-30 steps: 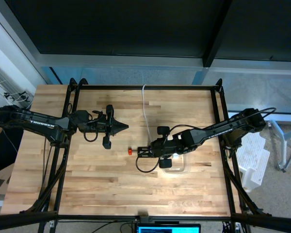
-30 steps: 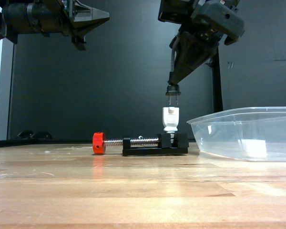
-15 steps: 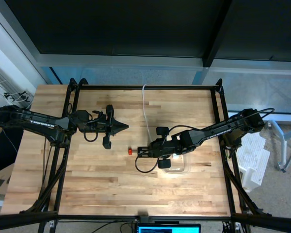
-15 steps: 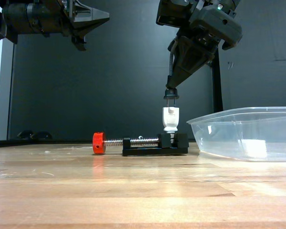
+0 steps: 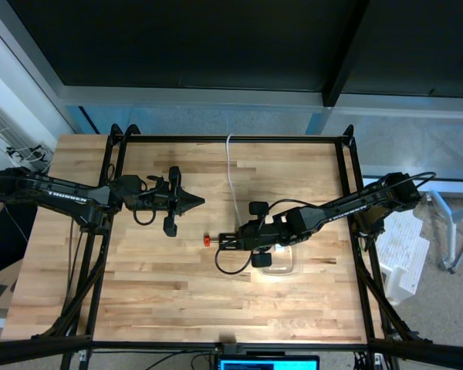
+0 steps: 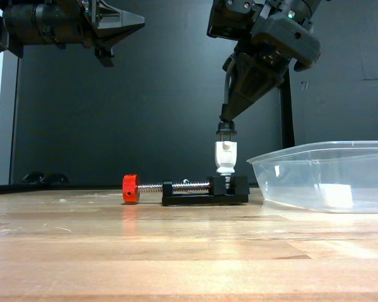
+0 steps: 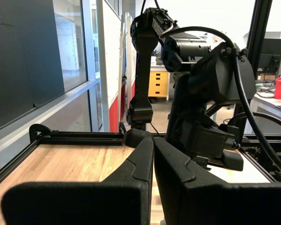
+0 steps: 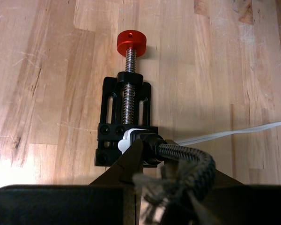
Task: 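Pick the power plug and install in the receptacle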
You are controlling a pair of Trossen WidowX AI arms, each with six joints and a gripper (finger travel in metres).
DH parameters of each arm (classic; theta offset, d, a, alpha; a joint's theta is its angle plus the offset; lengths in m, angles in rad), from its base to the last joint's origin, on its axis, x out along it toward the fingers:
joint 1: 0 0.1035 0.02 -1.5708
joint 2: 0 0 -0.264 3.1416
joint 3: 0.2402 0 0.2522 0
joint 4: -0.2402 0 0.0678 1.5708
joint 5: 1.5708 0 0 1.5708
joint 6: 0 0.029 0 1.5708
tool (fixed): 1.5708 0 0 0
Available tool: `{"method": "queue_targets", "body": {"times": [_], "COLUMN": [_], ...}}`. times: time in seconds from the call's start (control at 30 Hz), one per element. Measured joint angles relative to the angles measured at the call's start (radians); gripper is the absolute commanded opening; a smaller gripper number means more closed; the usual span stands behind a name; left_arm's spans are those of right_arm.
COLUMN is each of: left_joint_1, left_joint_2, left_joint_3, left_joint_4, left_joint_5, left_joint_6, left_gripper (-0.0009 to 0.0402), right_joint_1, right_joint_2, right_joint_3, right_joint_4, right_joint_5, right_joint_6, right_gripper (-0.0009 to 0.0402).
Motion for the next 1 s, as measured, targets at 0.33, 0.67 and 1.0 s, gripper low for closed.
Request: {"method": "queue_targets", "body": {"times": [0.33,0.67,1.0], "left_joint_1": [0.0,0.0,0.0], "left_joint_2": [0.0,0.0,0.0], "left_joint_3": [0.0,0.0,0.0], "left_joint_4": [0.0,0.0,0.0], "left_joint_5": [0.0,0.0,0.0], "left_joint_6": [0.0,0.0,0.0], "left_gripper": [0.0,0.0,0.0], "right_joint_1": [0.0,0.0,0.002], "right_joint_2": [-0.004,0.006,0.035], "right_joint_3": [-0.04,-0.08,-0.087], "right_joint_4": [0.041,0.089,0.121], "right_joint_5": [0.006,0.01,0.014], "right_joint_6": [0.004,0.013,0.019], "right_gripper": [0.0,0.0,0.0]}}
